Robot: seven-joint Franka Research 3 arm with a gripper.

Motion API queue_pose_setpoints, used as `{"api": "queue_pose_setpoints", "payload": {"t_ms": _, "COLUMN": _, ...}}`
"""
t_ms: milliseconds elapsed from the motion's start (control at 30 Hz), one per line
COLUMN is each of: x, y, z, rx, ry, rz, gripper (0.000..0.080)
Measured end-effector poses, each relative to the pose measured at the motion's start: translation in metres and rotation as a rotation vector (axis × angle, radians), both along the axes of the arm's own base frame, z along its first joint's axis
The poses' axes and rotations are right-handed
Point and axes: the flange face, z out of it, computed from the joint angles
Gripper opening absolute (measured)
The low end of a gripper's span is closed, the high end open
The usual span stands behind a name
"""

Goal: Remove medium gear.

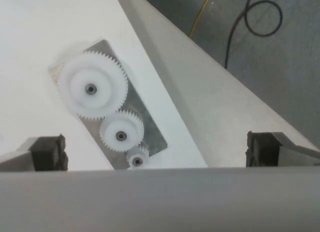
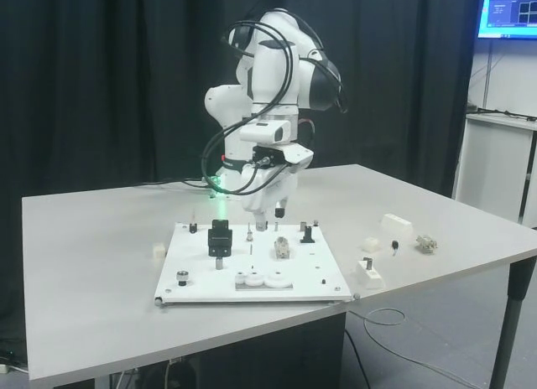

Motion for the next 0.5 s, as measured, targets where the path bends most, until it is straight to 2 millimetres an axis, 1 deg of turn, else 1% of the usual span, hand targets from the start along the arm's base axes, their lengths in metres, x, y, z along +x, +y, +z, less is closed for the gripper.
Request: {"api": "queue_pose_setpoints", "payload": {"t_ms": 500, "x": 0.0003, "y": 0.0022, "z": 0.0044, "rx": -0.025, "ry": 0.026, "rz": 0.024, "gripper": 0.08}}
